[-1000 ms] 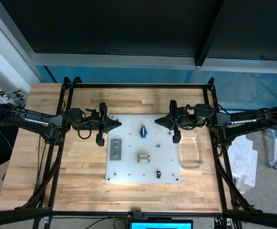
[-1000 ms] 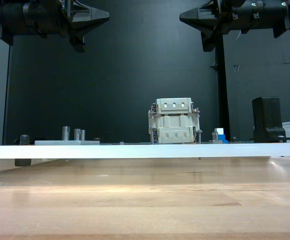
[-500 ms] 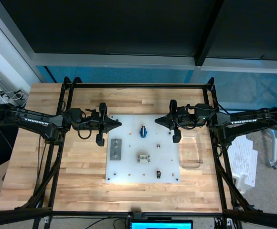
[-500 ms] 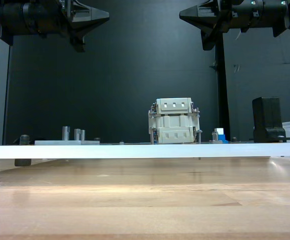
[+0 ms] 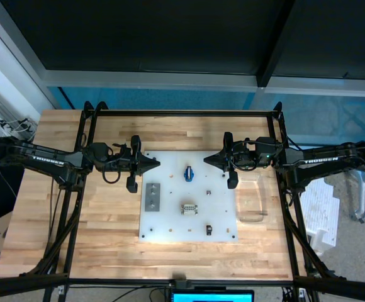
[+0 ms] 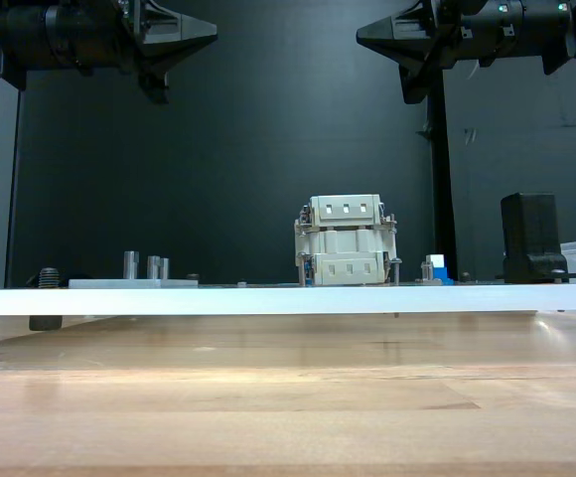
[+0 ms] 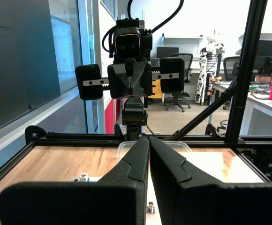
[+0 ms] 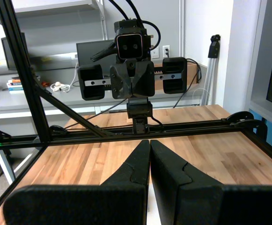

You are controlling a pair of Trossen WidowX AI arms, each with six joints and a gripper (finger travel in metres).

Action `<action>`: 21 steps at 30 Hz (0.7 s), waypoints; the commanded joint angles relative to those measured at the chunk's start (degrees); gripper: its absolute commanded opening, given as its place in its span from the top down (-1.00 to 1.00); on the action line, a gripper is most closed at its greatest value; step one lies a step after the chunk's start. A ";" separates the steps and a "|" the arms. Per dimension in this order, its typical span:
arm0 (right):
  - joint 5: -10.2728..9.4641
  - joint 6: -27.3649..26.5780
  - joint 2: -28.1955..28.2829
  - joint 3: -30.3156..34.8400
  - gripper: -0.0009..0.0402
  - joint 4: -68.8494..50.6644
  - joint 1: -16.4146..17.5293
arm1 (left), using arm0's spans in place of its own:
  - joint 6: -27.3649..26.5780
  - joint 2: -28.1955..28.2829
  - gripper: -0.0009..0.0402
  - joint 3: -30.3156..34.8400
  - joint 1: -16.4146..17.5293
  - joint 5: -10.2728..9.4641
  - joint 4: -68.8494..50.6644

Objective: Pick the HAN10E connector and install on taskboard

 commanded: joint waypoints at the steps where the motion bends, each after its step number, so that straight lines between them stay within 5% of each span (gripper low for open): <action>1: 0.13 0.09 0.02 0.00 0.96 -0.13 0.04 | 0.00 0.00 0.95 0.02 0.00 0.02 0.00; 17: 0.31 2.05 0.02 0.00 0.96 -0.07 0.00 | 0.00 0.00 0.95 0.02 0.00 0.02 0.00; 21: 1.90 2.01 0.02 0.00 0.96 -0.17 0.00 | 0.00 0.00 0.95 0.02 0.02 0.02 0.00</action>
